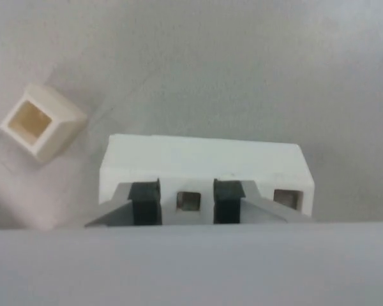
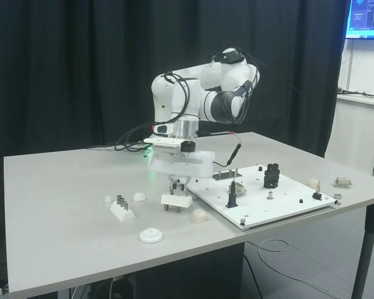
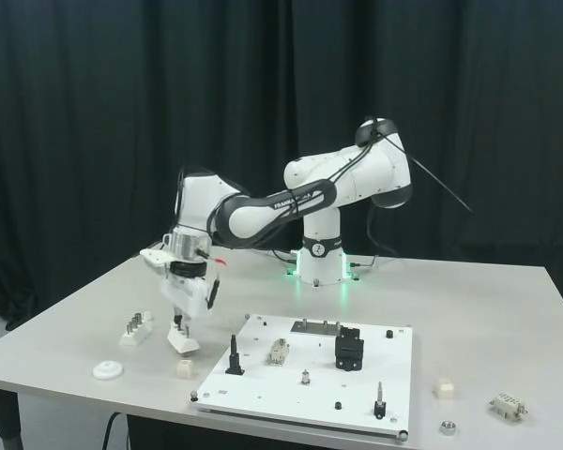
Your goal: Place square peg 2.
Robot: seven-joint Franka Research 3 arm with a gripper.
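A white peg holder (image 1: pixel 204 162) lies on the grey table, also seen as the holder (image 2: pixel 176 200) in the first room view and the holder (image 3: pixel 183 341) in the second. Two grey square pegs stand in it: one peg (image 1: pixel 189 202) and a second peg (image 1: pixel 286 199). My gripper (image 1: pixel 186 203) is low over the holder, open, with a black pad (image 1: pixel 145 203) on each side of the first peg and a small gap on both sides. The room views show the gripper (image 2: pixel 176 184) pointing straight down, just above the holder, gripper (image 3: pixel 181 323).
A small white hollow cube (image 1: pixel 41 121) sits beside the holder, cube (image 2: pixel 199 216). Another white holder with pegs (image 2: pixel 122 208), a white toothed disc (image 2: pixel 151 235) and two small white rings (image 2: pixel 138 197) lie nearby. The white assembly board (image 2: pixel 262 196) with black fixtures is close by.
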